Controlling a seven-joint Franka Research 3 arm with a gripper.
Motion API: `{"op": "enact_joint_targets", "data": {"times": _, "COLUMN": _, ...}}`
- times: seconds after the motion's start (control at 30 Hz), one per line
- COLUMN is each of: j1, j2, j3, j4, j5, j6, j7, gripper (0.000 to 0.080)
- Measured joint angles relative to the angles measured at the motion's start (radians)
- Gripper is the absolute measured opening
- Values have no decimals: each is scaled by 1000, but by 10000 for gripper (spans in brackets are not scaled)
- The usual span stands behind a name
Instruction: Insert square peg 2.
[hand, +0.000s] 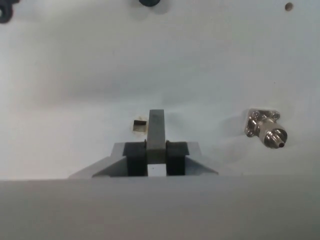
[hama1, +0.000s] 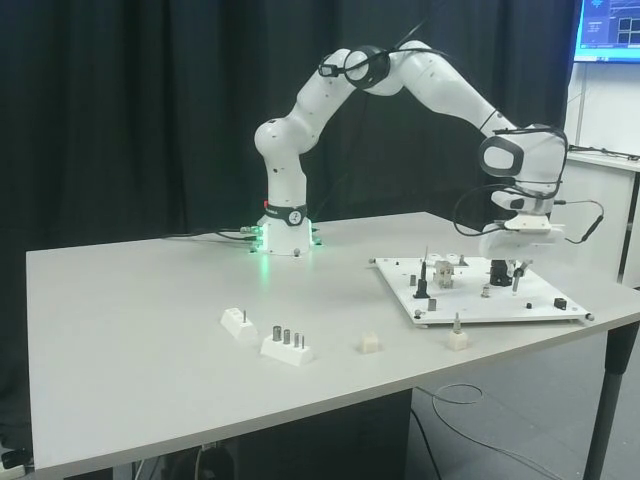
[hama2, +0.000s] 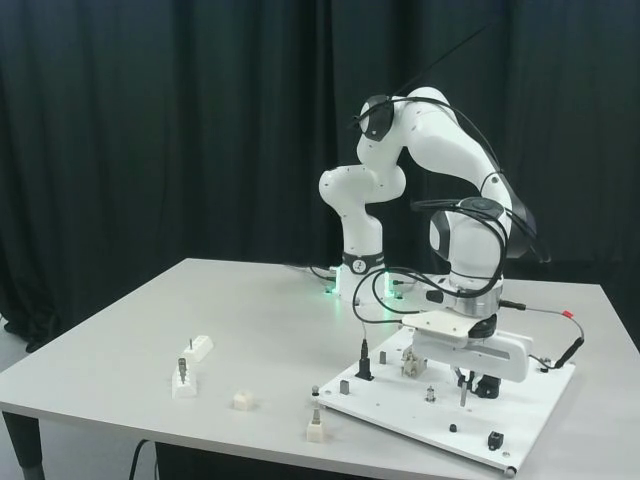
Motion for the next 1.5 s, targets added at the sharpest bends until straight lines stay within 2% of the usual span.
{"op": "enact_joint_targets", "data": {"times": 1.5, "j1": 0, "j2": 22, "j3": 6, "j4": 0, "j5": 34, "j6": 8, "j7": 2, "gripper": 75}}
